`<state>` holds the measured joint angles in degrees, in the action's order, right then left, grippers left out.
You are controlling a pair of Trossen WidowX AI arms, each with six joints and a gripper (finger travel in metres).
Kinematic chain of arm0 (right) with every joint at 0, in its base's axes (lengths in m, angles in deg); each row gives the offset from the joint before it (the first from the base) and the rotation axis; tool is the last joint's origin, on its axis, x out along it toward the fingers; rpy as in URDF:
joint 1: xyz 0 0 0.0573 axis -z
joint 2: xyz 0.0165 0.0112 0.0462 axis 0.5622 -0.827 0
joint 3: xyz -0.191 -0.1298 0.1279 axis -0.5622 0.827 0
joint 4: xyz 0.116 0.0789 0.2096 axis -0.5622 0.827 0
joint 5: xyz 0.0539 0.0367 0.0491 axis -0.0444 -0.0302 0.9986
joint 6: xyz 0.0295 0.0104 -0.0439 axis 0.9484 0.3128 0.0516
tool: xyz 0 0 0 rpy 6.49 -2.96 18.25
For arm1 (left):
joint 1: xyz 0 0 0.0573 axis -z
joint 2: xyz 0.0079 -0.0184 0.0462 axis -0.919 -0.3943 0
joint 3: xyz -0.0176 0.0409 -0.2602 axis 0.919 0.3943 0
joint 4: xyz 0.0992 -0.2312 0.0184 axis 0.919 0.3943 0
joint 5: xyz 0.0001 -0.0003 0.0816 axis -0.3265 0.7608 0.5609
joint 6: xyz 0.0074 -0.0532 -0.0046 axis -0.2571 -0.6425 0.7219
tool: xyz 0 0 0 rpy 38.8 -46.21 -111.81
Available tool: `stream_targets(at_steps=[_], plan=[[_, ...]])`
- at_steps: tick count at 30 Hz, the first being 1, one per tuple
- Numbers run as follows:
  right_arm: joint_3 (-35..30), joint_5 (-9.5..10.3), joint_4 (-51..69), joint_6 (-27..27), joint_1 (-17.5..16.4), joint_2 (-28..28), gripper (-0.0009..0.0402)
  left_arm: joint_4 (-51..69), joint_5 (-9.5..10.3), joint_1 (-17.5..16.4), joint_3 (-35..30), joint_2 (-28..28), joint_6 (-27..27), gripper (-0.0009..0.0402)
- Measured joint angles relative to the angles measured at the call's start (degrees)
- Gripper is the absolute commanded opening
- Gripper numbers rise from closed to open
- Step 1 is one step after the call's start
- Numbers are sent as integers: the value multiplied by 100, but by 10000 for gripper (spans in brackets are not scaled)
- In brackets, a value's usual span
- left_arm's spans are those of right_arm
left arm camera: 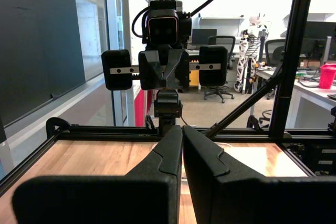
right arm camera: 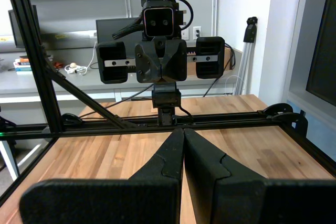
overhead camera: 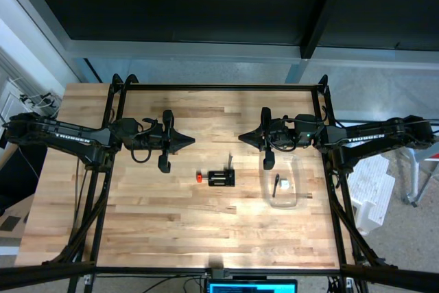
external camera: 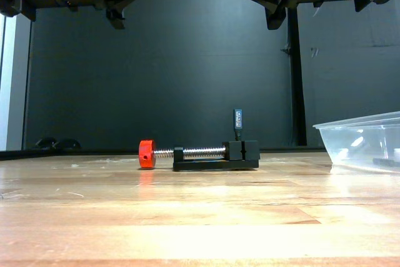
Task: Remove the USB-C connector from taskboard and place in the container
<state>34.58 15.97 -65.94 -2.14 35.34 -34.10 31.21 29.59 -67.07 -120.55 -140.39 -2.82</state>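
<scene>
The taskboard [overhead camera: 221, 178] is a small black block with a red-orange knob [external camera: 147, 154] at its left end and a thin grey pin [external camera: 237, 120] standing up from it. To its right sits the clear container [overhead camera: 296, 169]. Inside it lies the USB-C connector [overhead camera: 276, 184], a short dark sliver, next to a small white cube [overhead camera: 284, 184]. My left gripper [overhead camera: 192, 141] hangs high above the table, left of the board, shut and holding nothing. My right gripper [overhead camera: 241, 137] hangs at the same height, facing it, also shut and holding nothing. Each wrist view shows its own closed fingers [left arm camera: 168, 150] [right arm camera: 170, 150] and the opposite arm.
A black metal frame [overhead camera: 219, 88] runs around the wooden table. The container's near wall [external camera: 362, 145] rises at the right in the low view. A screen [overhead camera: 252, 286] sits at the table's near edge.
</scene>
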Motion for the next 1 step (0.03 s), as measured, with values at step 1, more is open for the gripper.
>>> stream_targets(at_steps=[1], plan=[[0,0,0,0,0,0,0,0,0,0,-2,0,0,0]])
